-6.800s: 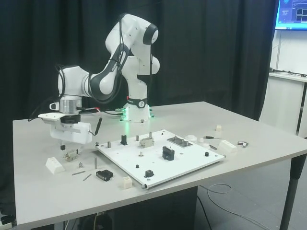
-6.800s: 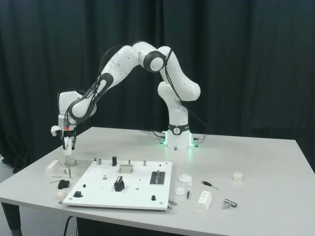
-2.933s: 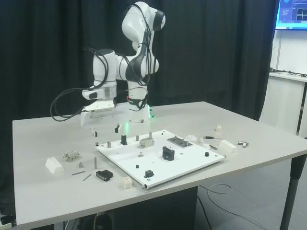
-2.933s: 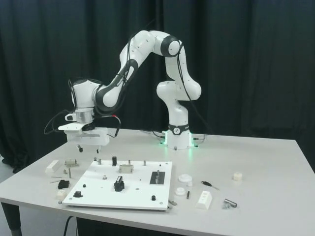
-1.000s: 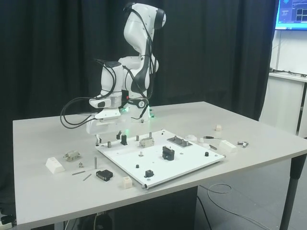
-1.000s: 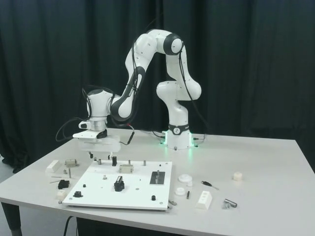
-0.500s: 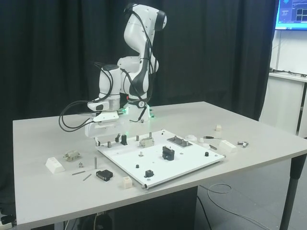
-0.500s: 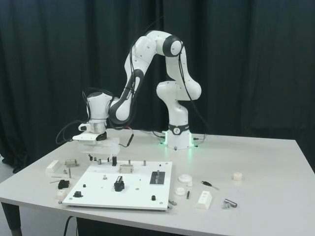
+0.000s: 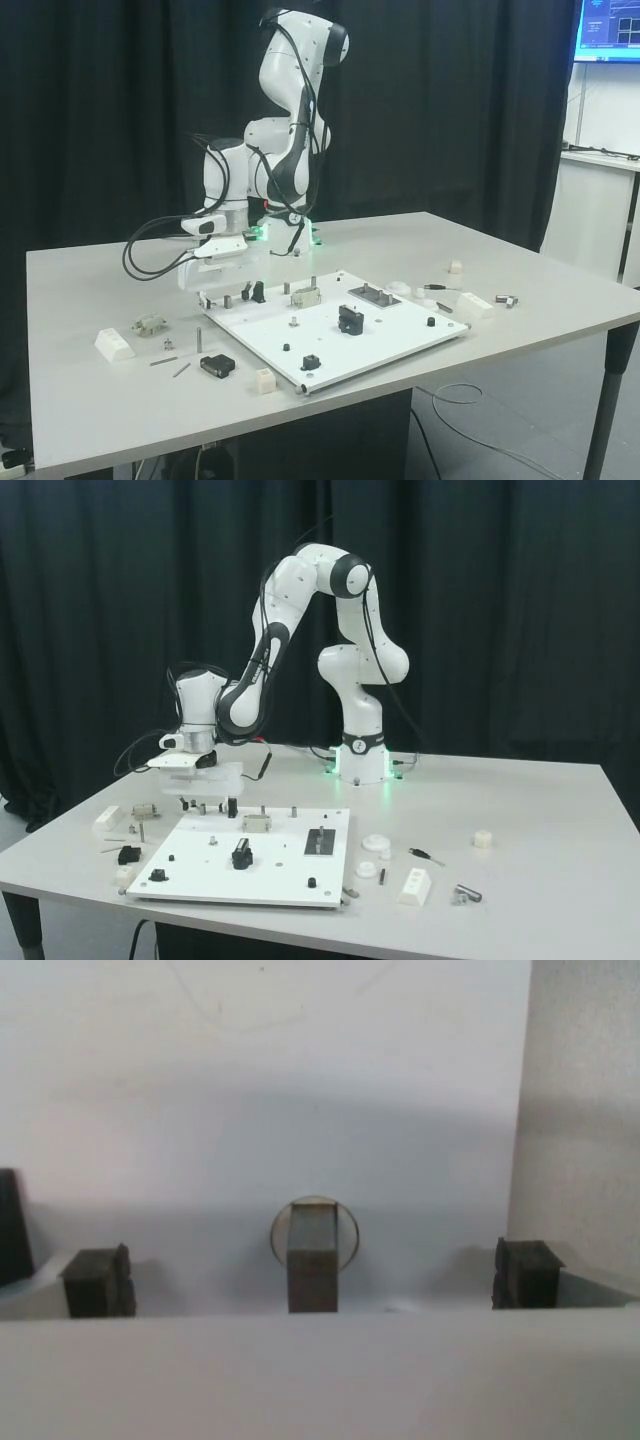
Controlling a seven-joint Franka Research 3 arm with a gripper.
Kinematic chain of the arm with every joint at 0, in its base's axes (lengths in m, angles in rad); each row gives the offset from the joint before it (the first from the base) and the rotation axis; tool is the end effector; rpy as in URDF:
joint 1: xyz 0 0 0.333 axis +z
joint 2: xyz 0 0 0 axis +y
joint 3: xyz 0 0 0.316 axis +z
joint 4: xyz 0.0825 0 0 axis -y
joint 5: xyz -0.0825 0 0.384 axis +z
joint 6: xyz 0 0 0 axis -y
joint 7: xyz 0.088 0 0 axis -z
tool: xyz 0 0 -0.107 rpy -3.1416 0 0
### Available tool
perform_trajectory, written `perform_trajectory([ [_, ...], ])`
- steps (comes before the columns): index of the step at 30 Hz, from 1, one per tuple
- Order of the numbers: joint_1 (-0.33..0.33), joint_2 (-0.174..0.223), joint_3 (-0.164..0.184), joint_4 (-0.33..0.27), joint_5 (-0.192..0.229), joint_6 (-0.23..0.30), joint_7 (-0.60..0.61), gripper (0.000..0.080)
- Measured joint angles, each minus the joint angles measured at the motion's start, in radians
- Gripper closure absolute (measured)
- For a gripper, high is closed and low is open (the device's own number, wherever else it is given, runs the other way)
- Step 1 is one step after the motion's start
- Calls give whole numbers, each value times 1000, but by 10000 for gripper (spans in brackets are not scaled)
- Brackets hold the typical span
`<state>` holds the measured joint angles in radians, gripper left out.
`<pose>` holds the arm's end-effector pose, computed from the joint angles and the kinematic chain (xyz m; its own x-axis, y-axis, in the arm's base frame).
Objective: Remove square peg 4.
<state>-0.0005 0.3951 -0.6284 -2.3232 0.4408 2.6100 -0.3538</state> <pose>0.4057 -0.3207 0.2012 0.8123 -0.5833 0.0044 -0.5833 -0.8122 0.0101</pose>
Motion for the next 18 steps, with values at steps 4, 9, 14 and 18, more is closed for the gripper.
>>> perform_trajectory([
  [4, 0, 3, 0, 2, 10, 0, -11, 3],
  [9, 0, 6, 1, 4, 21, 0, -25, 3],
  [14, 0, 7, 1, 4, 26, 0, -35, 3],
  [18, 0, 7, 1, 4, 26, 0, -36, 3],
])
